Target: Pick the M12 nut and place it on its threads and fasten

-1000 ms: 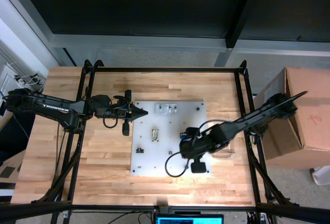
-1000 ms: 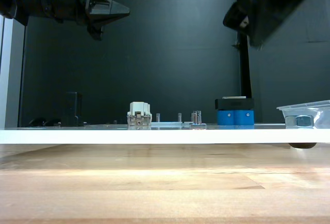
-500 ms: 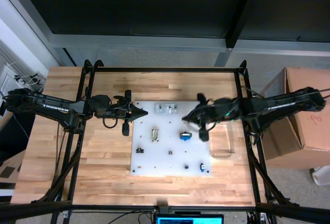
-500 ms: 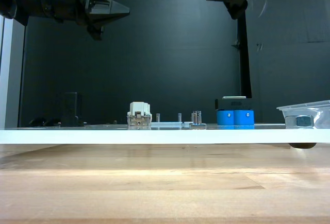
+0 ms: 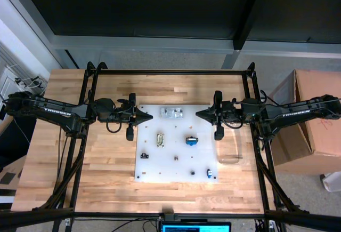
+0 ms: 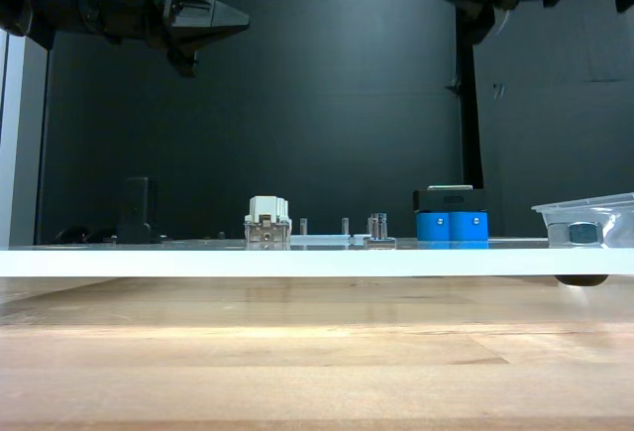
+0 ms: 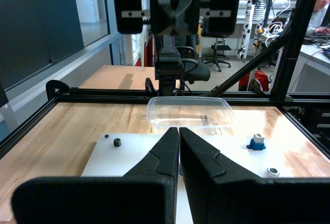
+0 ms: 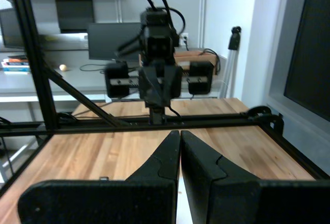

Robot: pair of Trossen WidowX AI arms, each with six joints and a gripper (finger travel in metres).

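Step in hand: judged to be the close of fastening. The nut [image 5: 209, 174] already sits on its stud, and neither gripper is near it.
Doing it well: the right gripper [image 5: 197, 113] should be kept high above the board [image 5: 160, 164] and off the nut's side, so that nothing brushes the seated part. If another turn is wanted, the gripper should come straight down along the stud's axis. It should open just enough to span the nut's flats, grip squarely, and turn without side pull that could cross the thread.
Nut: on its stud at the board's near right edge. The high view shows it on the board and outside the tray [image 5: 229, 161]. In the low view it lies level with no ribs showing beneath it, so it appears run down.
Nut relative to right gripper: well apart. The gripper hangs raised over the board's far right part, and the nut is lower and toward the near edge.
Right gripper: clenched on nothing, fingers meeting, pointing across the board toward the left arm.
Left gripper [image 5: 151, 117]: clenched on nothing, raised over the board's far left part, pointing at the right gripper and well apart from the nut.
Tray: clear, on the desk [image 5: 101, 178] just beside the board's right edge.
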